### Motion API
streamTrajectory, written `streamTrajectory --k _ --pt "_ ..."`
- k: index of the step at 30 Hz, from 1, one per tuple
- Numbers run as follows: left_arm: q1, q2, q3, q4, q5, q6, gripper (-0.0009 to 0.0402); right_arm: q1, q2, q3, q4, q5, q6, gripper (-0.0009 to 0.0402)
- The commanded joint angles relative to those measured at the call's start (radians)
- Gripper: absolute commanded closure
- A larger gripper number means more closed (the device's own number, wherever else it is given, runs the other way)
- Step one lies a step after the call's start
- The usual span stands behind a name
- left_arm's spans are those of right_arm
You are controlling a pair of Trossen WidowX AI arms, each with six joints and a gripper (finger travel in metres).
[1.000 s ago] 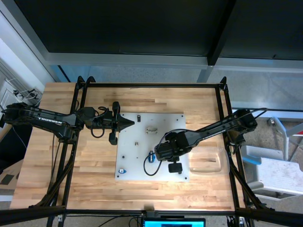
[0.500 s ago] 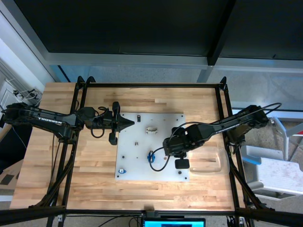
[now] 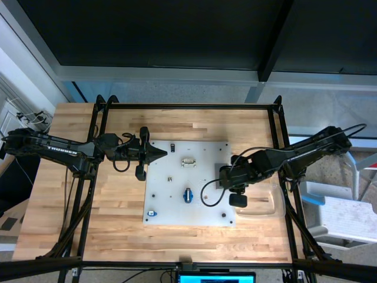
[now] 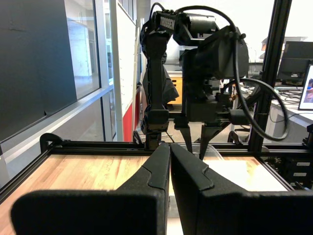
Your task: Pick the 16mm cylinder and place it in the container
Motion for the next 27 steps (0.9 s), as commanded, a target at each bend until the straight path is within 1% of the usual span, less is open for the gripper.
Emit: streamTrajectory --k 1,8,16,22,27 --pt "0.000 0.000 0.000 0.000 0.000 0.000 0.0393 0.019 -0.036 -0.047 0.011 0.001 0.042 0.0352" --pt "0.000 0.001 0.000 0.000 0.000 0.000 0.0393 0.055 -0.108 -0.147 0.029 0.000 0.135 0.0352" --pt "0.000 0.000 0.000 0.000 0.000 0.000 0.0393 0.095 -0.164 -0.207 0.027 -0.002 0.218 0.0352" --pt "0.000 0.000 0.000 0.000 0.000 0.000 0.0393 0.138 -0.177 -0.243 0.032 -0.006 0.280 0.0352" --pt "0.000 0.000 0.000 0.000 0.000 0.000 0.0393 0.153 -0.178 -0.270 0.037 -0.014 0.312 0.0352"
